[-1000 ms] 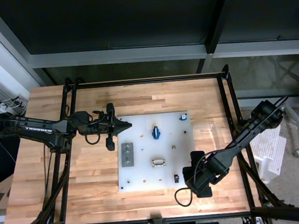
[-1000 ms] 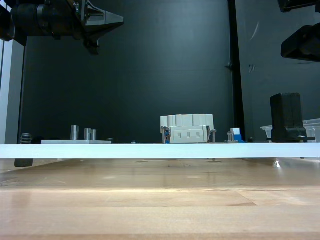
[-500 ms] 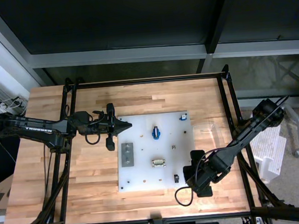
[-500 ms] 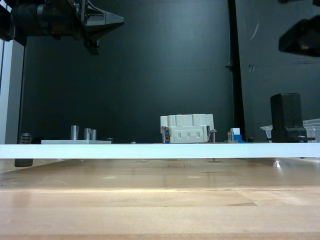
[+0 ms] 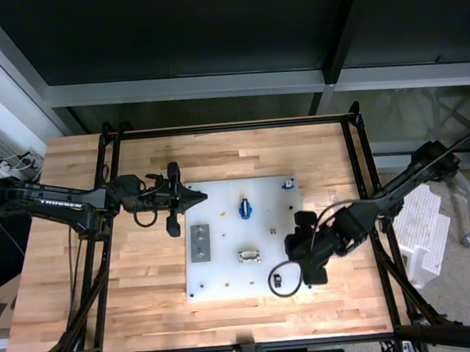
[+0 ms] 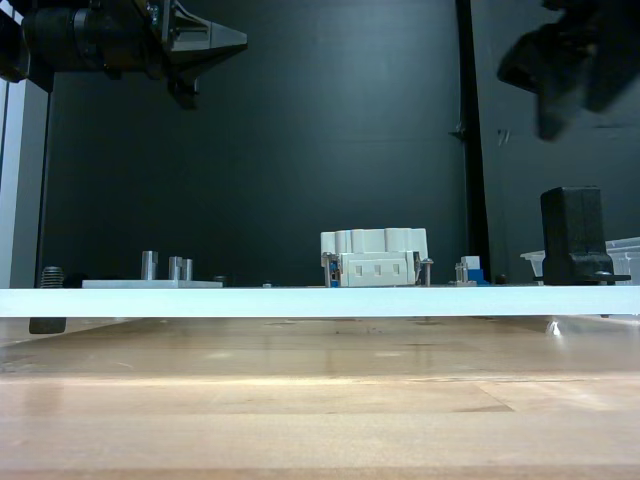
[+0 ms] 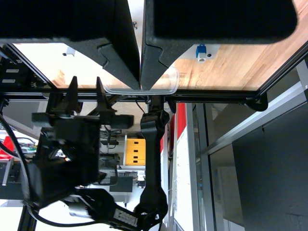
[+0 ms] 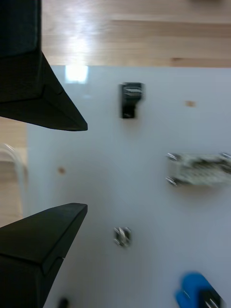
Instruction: Pick the 16mm bar and install on taskboard
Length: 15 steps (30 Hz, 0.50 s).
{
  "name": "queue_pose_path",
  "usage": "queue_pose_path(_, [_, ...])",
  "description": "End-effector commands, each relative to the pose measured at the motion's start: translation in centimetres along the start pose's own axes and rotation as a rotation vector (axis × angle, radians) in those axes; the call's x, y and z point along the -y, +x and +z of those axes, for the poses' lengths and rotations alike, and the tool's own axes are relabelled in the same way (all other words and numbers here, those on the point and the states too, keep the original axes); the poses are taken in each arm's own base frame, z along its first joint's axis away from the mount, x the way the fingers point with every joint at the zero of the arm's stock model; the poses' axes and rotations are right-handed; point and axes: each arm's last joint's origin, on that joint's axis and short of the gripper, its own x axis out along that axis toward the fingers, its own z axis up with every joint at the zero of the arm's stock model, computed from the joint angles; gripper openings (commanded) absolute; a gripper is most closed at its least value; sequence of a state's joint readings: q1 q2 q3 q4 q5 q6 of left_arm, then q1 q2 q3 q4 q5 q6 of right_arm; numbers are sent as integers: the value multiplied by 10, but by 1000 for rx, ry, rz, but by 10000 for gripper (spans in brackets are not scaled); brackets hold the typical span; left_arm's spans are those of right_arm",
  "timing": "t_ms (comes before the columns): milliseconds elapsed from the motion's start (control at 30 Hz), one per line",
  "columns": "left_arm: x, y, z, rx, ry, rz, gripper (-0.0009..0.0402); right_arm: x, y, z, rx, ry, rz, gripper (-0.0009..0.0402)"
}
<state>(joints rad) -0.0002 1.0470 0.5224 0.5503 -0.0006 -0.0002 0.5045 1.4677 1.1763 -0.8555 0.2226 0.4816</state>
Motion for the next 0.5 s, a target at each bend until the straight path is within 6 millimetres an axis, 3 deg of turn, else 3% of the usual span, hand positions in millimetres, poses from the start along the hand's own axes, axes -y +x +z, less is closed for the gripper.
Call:
queue_pose_path(33, [0, 0, 0, 0, 0, 0, 0, 14, -6, 3, 90, 14, 17, 208])
queue_pose_path(167, [0, 0, 0, 0, 0, 0, 0, 31, -10, 4, 179, 23, 23, 191])
queue_pose_path(500, [0, 0, 0, 0, 0, 0, 0, 67, -17, 5, 449, -2, 4, 102])
